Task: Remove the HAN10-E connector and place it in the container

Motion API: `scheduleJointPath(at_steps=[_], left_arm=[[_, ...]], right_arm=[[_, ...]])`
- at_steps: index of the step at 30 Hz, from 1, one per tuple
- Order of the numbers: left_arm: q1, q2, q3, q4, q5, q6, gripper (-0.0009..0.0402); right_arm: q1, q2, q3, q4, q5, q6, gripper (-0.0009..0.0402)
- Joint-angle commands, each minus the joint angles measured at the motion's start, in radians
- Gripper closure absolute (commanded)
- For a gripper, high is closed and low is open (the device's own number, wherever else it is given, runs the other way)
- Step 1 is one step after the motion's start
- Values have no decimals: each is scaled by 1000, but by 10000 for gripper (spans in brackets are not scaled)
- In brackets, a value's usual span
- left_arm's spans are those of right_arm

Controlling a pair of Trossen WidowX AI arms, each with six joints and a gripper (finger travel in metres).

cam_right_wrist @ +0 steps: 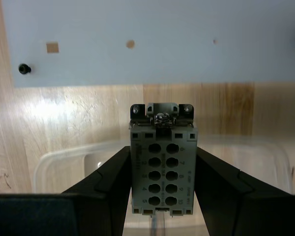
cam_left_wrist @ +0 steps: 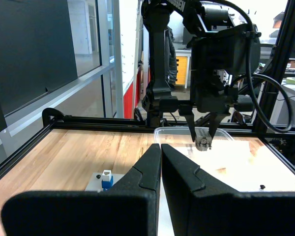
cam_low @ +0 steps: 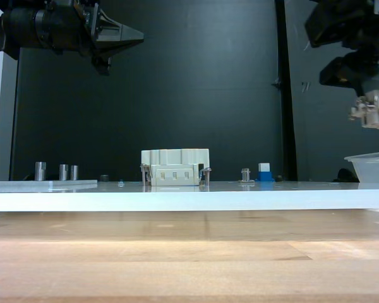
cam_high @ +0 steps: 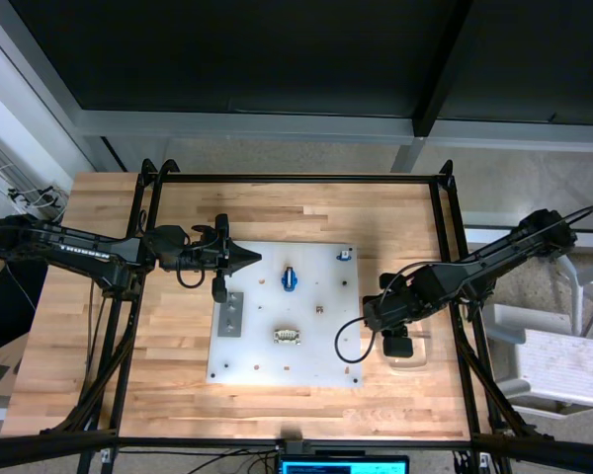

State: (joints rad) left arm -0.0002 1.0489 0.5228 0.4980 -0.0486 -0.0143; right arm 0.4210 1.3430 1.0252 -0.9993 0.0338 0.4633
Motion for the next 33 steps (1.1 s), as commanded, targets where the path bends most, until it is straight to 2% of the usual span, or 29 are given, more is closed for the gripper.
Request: scheduleJointPath(at_steps=[1,15,23,33], left_arm=[[0,0,0,0,0,0,393],[0,0,0,0,0,0,393],[0,0,0,0,0,0,393],[0,0,0,0,0,0,393]], right_arm=[[16,-37,-41,0,1,23,315],[86,-151,-211,15,1,136,315],[106,-154,-290,103,0,180,315],[111,-139,-360,190,1,187,315]])
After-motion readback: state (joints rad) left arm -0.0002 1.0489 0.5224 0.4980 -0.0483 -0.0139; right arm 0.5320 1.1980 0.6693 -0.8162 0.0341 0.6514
